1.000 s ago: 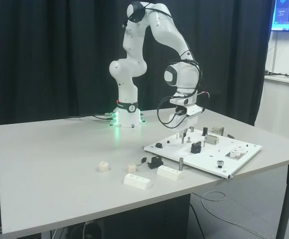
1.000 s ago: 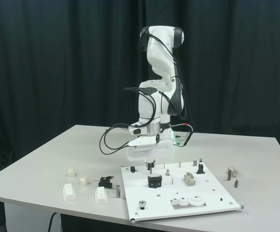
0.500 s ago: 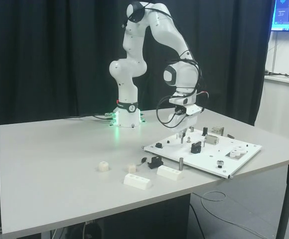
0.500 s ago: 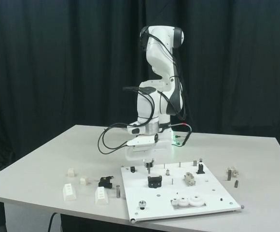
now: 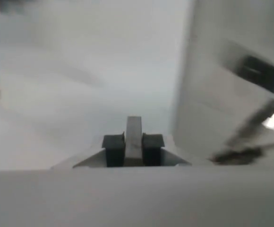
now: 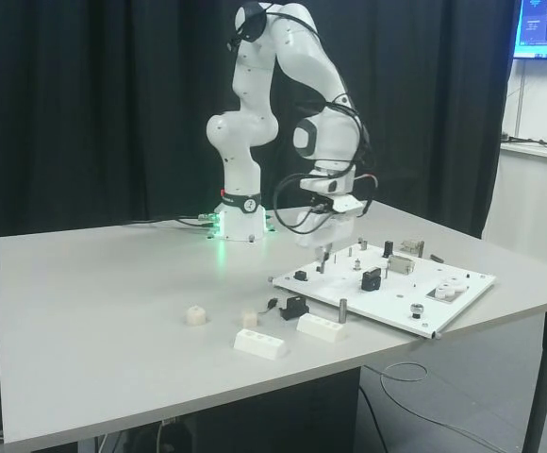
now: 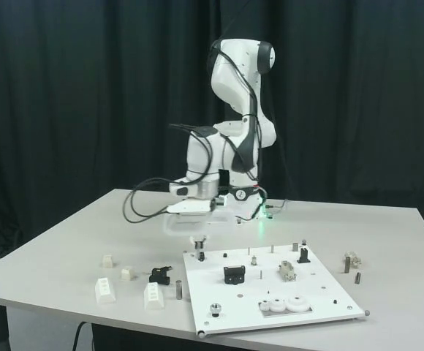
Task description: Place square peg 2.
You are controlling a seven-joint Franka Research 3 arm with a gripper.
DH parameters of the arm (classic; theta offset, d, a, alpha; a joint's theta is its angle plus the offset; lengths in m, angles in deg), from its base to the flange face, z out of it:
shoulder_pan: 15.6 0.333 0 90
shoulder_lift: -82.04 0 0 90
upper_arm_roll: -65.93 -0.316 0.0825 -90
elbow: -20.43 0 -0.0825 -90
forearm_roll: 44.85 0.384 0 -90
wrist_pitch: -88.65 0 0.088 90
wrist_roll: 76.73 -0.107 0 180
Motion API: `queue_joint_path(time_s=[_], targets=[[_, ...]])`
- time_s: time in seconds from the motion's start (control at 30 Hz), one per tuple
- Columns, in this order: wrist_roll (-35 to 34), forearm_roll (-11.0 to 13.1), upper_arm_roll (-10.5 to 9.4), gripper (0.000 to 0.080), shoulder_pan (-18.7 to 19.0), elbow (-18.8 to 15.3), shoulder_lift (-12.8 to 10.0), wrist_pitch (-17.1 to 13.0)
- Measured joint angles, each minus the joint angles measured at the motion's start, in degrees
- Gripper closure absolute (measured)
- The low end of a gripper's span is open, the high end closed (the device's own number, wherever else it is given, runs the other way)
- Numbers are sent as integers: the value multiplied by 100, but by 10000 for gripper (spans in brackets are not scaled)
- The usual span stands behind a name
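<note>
Pinching a slim grey square metal peg (image 5: pixel 133 137) upright between the black fingers of the hand (image 5: pixel 133 150). Hovering over the near-left corner of the white assembly board (image 7: pixel 270 292) on the grey table (image 6: pixel 94 283).

Even overhead light falls on the counter (image 6: pixel 94 283) in both room views, black curtains (image 7: pixel 88 95) behind. The wrist view smears with motion blur; a glare patch at three o'clock.

The scene is being backed by a black curtain (image 6: pixel 94 104) hanging in folds. A grey tabletop (image 6: pixel 94 293) is being carried on a dark leg (image 6: pixel 540 382). A lit screen (image 6: pixel 545 28) is being seen above a white cabinet (image 6: pixel 528 198).
</note>
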Motion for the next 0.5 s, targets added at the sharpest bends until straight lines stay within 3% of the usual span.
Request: queue_joint_path(time_s=[0.27,0.5], targets=[[746,-5,281,727,-377,114,-35,0],[1303,1,358,727,-795,205,-105,-6]])
